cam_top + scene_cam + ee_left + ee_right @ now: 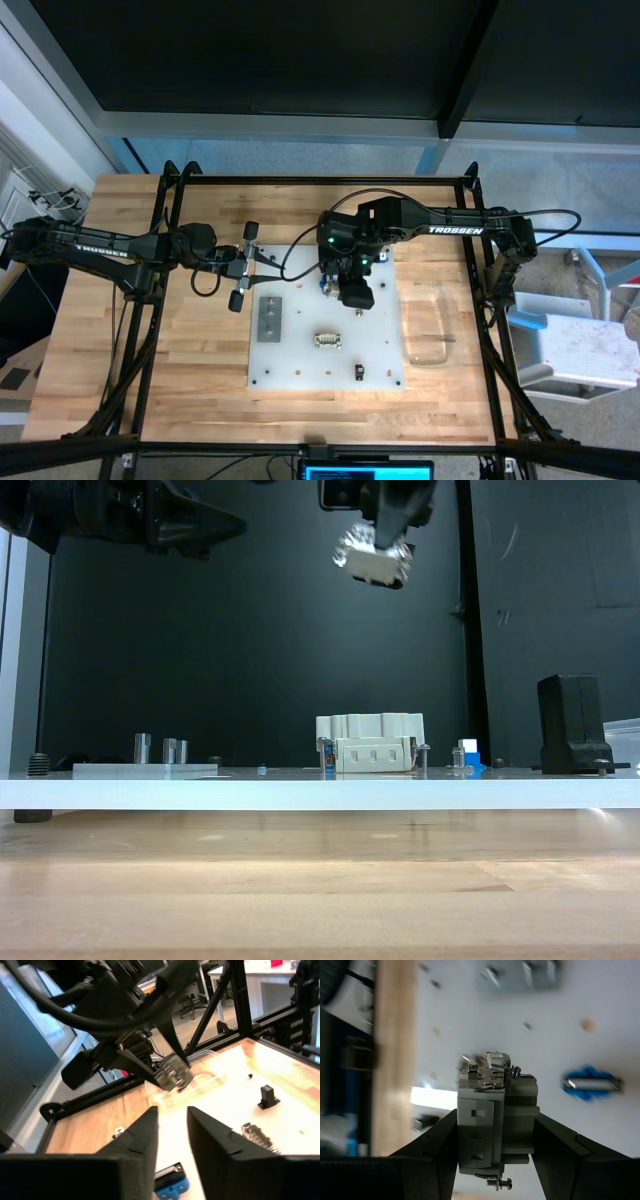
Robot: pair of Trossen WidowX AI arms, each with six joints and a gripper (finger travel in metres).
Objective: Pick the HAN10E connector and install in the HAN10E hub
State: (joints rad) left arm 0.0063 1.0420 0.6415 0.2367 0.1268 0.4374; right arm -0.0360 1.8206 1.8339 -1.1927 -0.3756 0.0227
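The right pincer [496, 1129] hangs in the air over the far part of the white plate [300, 372]. It is clamped on the HAN10E connector [375, 560], one finger on each long side. The connector is high above the plate and touches nothing else. The HAN10E hub [372, 744] stands on the plate, below the connector and nearer to the table's front edge. A small blue part [468, 761] lies just beside the hub. A grey metal block [268, 315] and a small black part [360, 375] are also on the plate. The left pincer [171, 1113] hovers near the plate's left edge with its fingers a little apart and holds nothing.
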